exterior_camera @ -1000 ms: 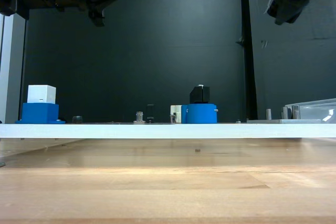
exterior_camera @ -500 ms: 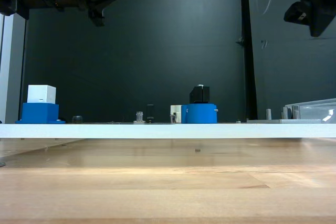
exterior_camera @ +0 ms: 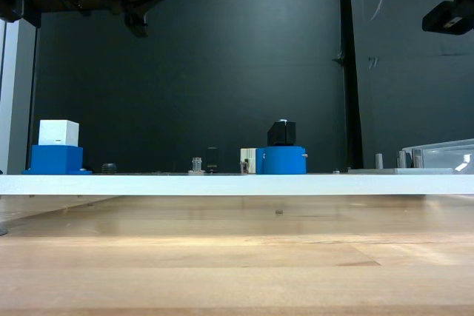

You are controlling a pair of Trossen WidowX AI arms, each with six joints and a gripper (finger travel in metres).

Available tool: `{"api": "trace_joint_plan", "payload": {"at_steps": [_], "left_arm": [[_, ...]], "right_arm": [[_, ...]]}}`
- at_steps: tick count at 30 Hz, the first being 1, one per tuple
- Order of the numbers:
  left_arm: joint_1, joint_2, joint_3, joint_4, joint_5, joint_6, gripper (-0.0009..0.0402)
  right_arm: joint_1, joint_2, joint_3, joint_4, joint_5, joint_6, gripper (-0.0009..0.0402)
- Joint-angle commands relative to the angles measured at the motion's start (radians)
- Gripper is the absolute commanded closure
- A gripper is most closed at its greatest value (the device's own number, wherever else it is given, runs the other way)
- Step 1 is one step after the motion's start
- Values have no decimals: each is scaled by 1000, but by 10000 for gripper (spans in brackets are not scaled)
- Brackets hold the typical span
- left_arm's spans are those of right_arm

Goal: Pick the 16mm cylinder and place it in the taskboard

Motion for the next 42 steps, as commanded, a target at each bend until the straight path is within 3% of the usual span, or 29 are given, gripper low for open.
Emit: {"api": "trace_joint_plan", "payload": {"at_steps": [1, 8, 18, 30, 33, 37, 42], "left_arm": [[0, 0, 0, 0, 0, 0, 393], [0, 0, 0, 0, 0, 0, 393], [0, 0, 0, 0, 0, 0, 393], [0, 0, 0, 0, 0, 0, 393], [0, 0, 0, 0, 0, 0, 393], [0, 0, 0, 0, 0, 0, 393], [0, 0, 0, 0, 0, 0, 393]], "right_arm": [[24, 0, -12, -11, -1, 19, 393], [55, 0, -52, -13, -10, 39, 389], [65, 2, -64, -1, -14, 47, 342], [77, 27, -64, 2, -13, 46, 202], [82, 37, -64, 3, 12, 48, 169], [85, 46, -64, 5, 12, 45, 124], [89, 48, -67, 9, 12, 46, 87]]}}
